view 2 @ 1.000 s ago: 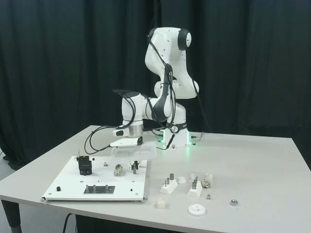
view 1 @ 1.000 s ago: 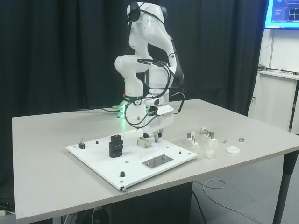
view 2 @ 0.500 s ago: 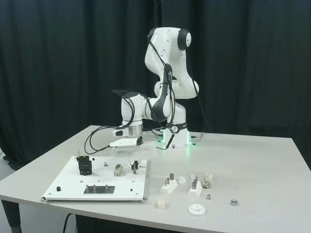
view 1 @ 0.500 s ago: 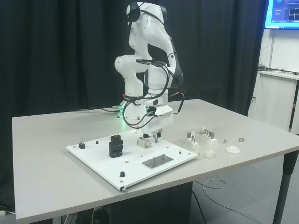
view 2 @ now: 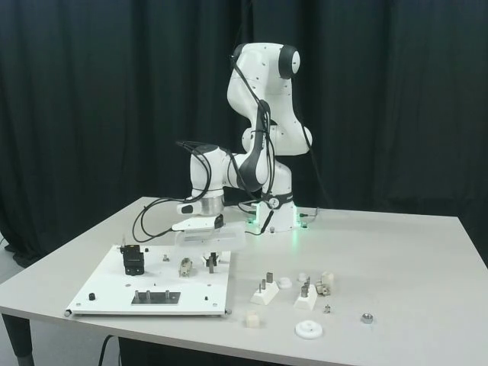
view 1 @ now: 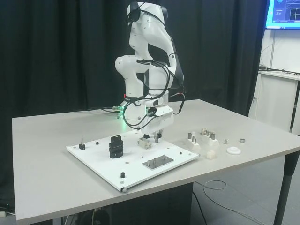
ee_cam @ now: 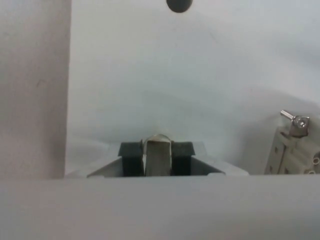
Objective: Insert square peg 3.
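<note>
In the wrist view a pale grey square peg (ee_cam: pixel 157 156) stands upright between two black fingers (ee_cam: pixel 131 159), and my gripper (ee_cam: pixel 157 160) is shut on it. Below lies the white board (ee_cam: pixel 200 75). In the first room view the gripper (view 1: pixel 156 137) hangs just over the board (view 1: pixel 136 164), beside a small metal fixture (view 1: pixel 145 143). From the second room view, the gripper (view 2: pixel 211 261) sits near the far right part of the board (view 2: pixel 99 293). The peg's lower end is hidden by the hand.
On the board stand a black block (view 1: pixel 116 146) and a grey plate with pins (view 1: pixel 158 162). Right of the board are white peg holders (view 1: pixel 192 140), a white gear (view 1: pixel 232 150) and a small nut (view 1: pixel 242 139). A black knob (ee_cam: pixel 178 5) shows in the wrist view.
The arm has shifted only very slightly over the board. The peg stays held between the fingers.
</note>
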